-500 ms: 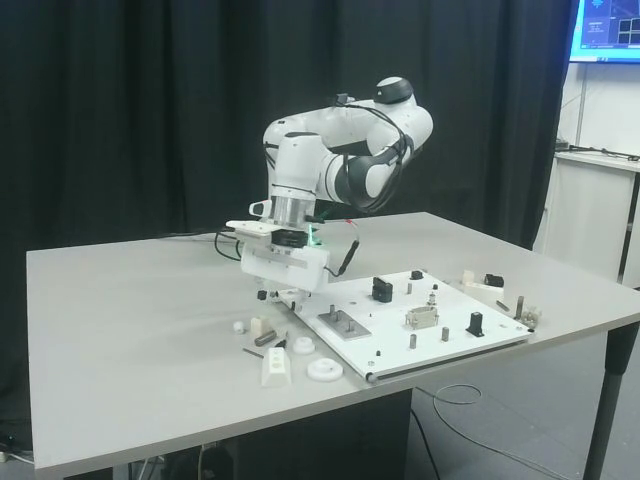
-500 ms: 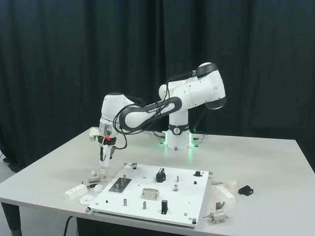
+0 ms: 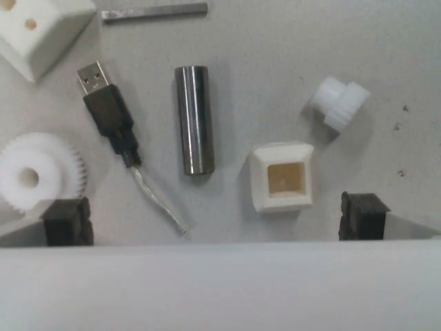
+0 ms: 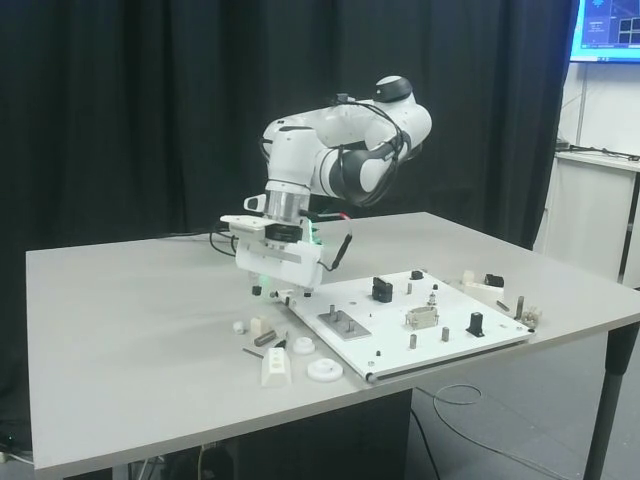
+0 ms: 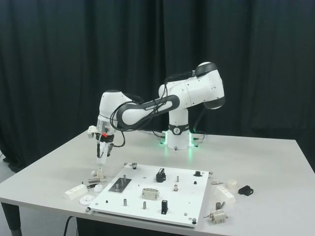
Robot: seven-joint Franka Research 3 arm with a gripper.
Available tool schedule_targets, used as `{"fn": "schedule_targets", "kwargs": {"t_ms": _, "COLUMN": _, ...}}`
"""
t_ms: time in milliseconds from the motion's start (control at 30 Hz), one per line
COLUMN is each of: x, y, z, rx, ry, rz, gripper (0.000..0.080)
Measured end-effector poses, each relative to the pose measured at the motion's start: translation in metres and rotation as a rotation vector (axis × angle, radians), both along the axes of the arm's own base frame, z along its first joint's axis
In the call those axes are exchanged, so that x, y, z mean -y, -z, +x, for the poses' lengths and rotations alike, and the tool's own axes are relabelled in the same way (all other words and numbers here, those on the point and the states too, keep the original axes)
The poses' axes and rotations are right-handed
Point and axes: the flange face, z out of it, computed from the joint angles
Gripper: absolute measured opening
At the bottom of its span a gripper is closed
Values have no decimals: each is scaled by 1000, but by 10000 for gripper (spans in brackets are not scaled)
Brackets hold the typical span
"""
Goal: Remove square peg 3.
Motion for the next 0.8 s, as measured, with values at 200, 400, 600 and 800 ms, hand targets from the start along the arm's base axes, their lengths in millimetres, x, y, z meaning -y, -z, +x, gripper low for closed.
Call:
{"fn": "schedule_targets", "kwargs": {"t_ms": 200, "x": 1, "y": -3, "z": 1, "rx": 2, "ry": -1, "rz": 1, "gripper": 800}}
{"fn": "schedule_targets", "kwargs": {"t_ms": 400, "x": 1, "y": -5, "z": 3, "rx": 4, "ry": -4, "rz": 0, "gripper": 800}}
{"fn": "schedule_targets", "kwargs": {"t_ms": 600, "x": 3, "y": -9, "z": 6, "rx": -1, "ry": -10, "rz": -1, "gripper": 800}}
{"fn": "schedule_targets", "kwargs": {"t_ms": 800, "x": 5, "y": -10, "z": 8, "rx": -2, "ry": -12, "rz": -3, "gripper": 800}}
